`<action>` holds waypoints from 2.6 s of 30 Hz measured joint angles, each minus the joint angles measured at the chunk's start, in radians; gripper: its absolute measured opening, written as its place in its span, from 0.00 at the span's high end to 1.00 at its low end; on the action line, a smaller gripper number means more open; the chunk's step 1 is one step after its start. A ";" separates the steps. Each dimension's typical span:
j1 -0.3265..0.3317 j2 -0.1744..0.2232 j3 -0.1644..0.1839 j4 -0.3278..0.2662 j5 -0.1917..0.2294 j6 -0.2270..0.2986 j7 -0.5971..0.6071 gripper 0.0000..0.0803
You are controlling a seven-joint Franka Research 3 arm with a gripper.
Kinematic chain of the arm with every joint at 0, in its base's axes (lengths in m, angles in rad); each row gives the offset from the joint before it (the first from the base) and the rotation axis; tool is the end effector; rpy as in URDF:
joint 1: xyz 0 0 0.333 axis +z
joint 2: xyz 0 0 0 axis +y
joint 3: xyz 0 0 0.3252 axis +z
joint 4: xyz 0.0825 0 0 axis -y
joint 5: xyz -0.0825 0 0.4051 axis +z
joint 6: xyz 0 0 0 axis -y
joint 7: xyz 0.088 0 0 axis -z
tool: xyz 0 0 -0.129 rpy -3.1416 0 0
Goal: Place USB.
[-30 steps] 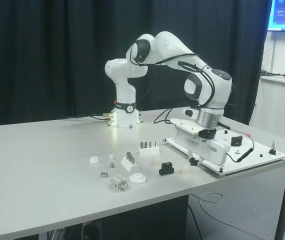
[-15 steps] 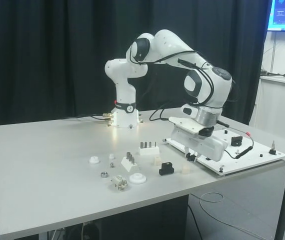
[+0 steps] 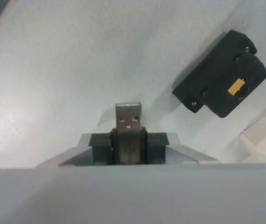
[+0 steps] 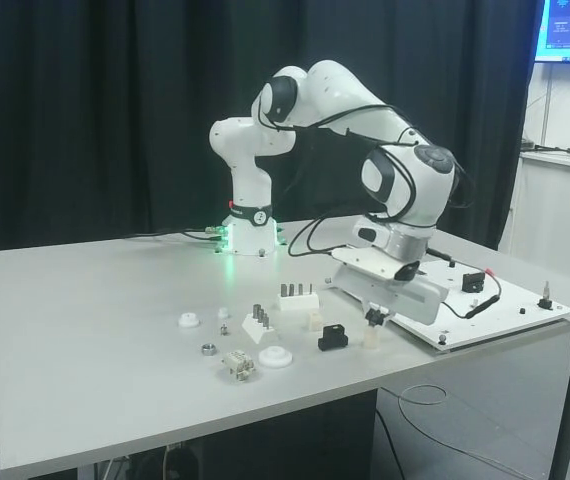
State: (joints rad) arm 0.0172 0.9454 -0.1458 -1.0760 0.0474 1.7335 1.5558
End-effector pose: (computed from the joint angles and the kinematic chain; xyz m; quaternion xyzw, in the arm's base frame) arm 0.7586 -0.0613 0.2099 0.6694 -0.7286 -0.0790 0.1213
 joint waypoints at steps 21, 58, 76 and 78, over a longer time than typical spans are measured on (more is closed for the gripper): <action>-0.021 0.000 0.000 -0.015 0.077 -0.056 -0.167 0.81; -0.008 0.004 0.007 -0.042 0.116 -0.113 -0.227 0.81; -0.008 0.007 0.007 -0.045 0.116 -0.111 -0.249 0.81; -0.008 0.007 0.007 -0.045 0.116 -0.111 -0.250 0.81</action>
State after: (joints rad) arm 0.0093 0.9527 -0.1387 -1.1207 0.1636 1.6229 1.3058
